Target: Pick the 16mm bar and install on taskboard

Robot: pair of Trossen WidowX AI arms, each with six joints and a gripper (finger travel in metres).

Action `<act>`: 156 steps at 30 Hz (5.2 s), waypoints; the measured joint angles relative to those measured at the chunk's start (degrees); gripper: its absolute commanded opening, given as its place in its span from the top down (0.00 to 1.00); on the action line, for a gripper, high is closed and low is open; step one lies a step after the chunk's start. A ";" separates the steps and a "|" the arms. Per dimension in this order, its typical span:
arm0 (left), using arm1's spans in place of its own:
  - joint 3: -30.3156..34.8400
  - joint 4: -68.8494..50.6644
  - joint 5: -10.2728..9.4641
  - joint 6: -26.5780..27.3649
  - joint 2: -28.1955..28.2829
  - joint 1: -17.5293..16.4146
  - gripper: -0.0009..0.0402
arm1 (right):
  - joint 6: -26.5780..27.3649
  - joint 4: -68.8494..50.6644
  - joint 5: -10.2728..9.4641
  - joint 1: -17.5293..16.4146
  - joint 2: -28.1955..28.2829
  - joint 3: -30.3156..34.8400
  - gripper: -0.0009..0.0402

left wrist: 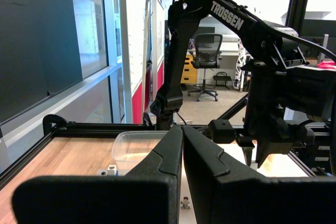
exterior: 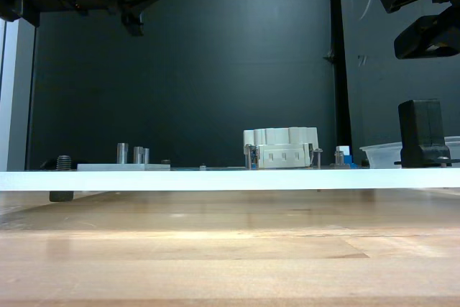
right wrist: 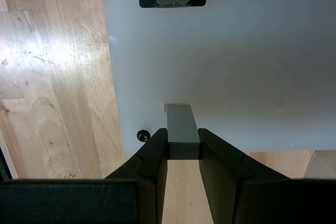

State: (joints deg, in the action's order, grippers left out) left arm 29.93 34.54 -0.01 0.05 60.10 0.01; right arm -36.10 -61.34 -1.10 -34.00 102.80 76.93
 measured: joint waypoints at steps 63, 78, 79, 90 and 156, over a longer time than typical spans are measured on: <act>0.00 0.00 -0.02 0.02 0.00 0.00 0.98 | -0.44 0.37 1.51 -0.76 -0.28 -0.59 0.98; 0.00 0.00 0.00 0.00 -0.02 0.00 0.98 | -0.68 3.78 1.57 -0.76 -0.20 -2.80 0.98; 0.00 -0.02 -0.02 0.02 0.00 0.00 0.98 | -0.68 4.02 1.55 -0.76 -0.20 -2.99 0.98; 0.00 0.00 -0.02 0.02 0.00 0.00 0.98 | -0.70 5.31 1.55 -0.81 -0.20 -4.07 0.98; 0.00 0.00 -0.02 0.00 -0.02 0.00 0.98 | -0.37 1.86 3.04 -0.70 -11.58 -3.52 0.30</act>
State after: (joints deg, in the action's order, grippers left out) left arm 29.93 34.54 -0.03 0.05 60.07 0.01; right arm -36.47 -59.48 1.93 -34.70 91.22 73.41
